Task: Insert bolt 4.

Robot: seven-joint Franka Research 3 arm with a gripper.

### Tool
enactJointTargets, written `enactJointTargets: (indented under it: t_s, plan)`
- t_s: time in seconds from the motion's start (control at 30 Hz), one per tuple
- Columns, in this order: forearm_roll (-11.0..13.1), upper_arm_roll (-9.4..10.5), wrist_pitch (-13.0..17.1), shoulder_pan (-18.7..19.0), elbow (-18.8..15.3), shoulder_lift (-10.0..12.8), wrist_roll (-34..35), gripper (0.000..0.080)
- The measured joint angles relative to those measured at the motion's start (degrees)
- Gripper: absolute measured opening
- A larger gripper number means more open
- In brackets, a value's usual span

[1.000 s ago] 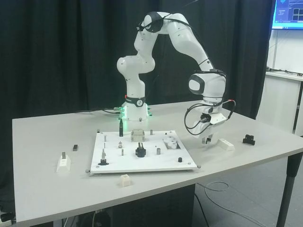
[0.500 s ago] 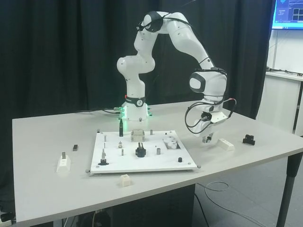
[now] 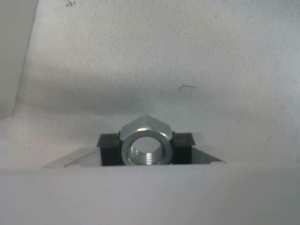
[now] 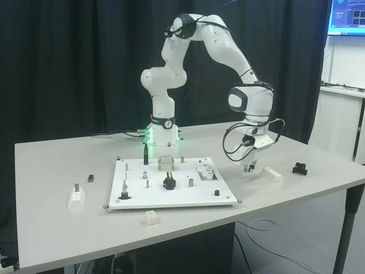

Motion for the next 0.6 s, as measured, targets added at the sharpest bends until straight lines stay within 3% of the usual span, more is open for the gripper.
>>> enactJointTargets:
  t_s: [0.6]
  plan:
    - [-0.07,-1.2,-1.26,0.0,1.37,-0.31,-3.79,0.0225]
